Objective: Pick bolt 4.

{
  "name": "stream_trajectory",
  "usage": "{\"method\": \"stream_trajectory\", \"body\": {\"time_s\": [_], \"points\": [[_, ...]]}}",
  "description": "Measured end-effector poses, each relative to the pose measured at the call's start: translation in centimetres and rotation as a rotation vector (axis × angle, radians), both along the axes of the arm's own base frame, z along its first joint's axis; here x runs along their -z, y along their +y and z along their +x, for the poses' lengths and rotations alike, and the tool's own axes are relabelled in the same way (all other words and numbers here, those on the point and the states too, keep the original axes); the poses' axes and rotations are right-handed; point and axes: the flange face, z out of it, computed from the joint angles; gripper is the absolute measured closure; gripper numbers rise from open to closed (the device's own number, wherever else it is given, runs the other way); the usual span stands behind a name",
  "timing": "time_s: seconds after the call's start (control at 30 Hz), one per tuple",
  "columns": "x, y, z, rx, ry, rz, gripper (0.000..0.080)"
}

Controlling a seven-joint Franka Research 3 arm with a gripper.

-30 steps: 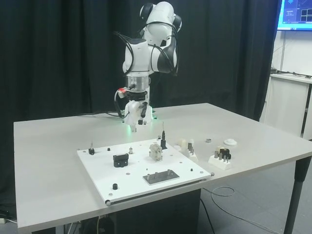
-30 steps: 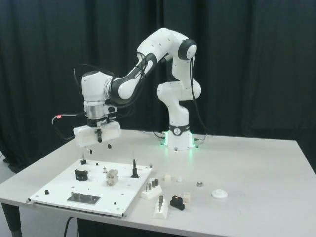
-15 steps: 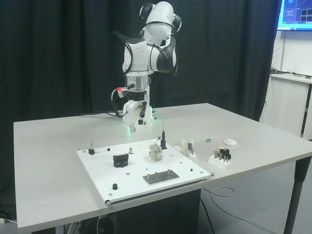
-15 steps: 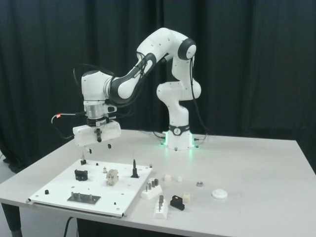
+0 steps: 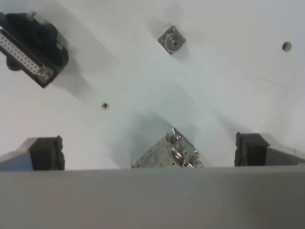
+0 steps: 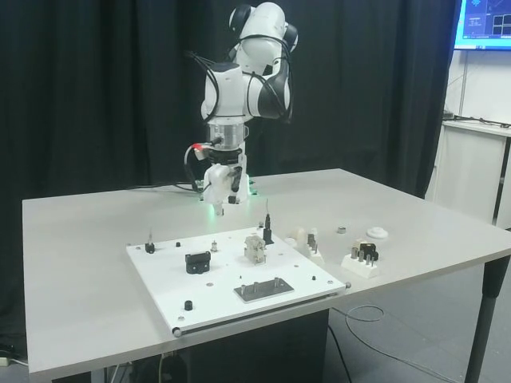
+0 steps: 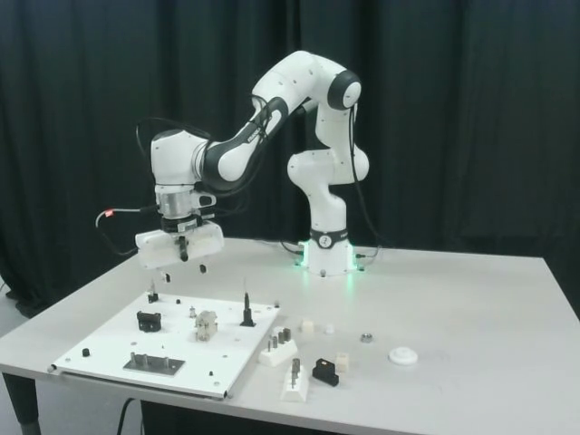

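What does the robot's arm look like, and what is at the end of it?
The arm is white and rounded with black joints, on a base glowing green. Black cables loop beside it. The gripper is a wide white block with two black-tipped fingers.

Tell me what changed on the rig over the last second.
The white robot arm lifted its tool a little higher above the white square board; it took hold of nothing and let go of nothing. The black connector block, the grey metal plate and the white bolt holders stayed where they were.
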Motion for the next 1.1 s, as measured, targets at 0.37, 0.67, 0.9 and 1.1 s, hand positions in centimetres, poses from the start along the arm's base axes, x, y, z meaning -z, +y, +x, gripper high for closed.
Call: {"method": "stream_trajectory", "body": {"time_s": [0.37, 0.67, 0.9, 1.1], "points": [[-0.5, 1.8, -0.2, 0.002, -0.005, 0.039, 0.0003], [-1.4, 4.7, -0.1, -0.042, -0.008, 0.063, 0.0003], [-2.0, 7.4, -0.1, -0.109, -0.002, 0.068, 0.0003], [-2.3, 10.1, 0.0, -0.166, 0.003, 0.062, 0.0003]]}}
